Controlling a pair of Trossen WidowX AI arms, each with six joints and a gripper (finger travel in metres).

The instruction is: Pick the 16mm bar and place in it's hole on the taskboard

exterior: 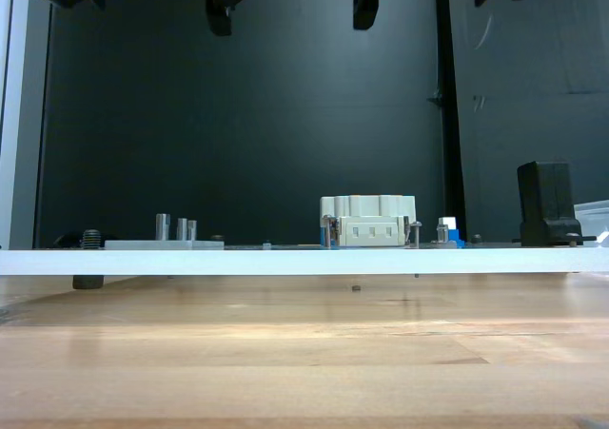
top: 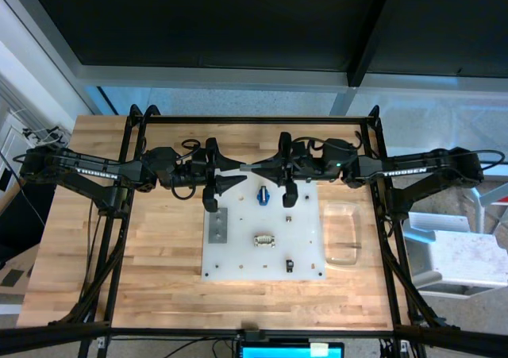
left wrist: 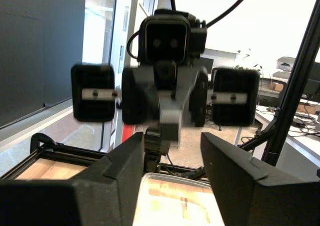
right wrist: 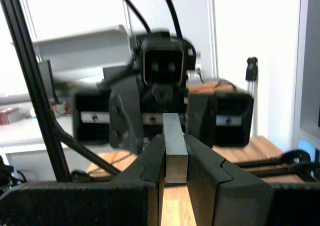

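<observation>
The 16mm bar (top: 247, 168) is a short grey metal bar held level in the air over the back edge of the white taskboard (top: 238, 263), clear of any seat. My right gripper (top: 256, 168) is shut on it, and its fingers clamp the bar (right wrist: 175, 143) on both sides in the right wrist view. My left gripper (top: 236, 173) faces the right one at close range. It is open (left wrist: 172, 161), its fingers spread either side of the bar's free end without touching it.
On the board lie a grey metal block (top: 217, 225) with short pegs (exterior: 176, 228), a blue part (top: 263, 194), a beige connector (exterior: 368, 222) and a black part (exterior: 547, 204). A clear tray (top: 343, 232) sits right of the board. A black frame (top: 127, 215) rings the table.
</observation>
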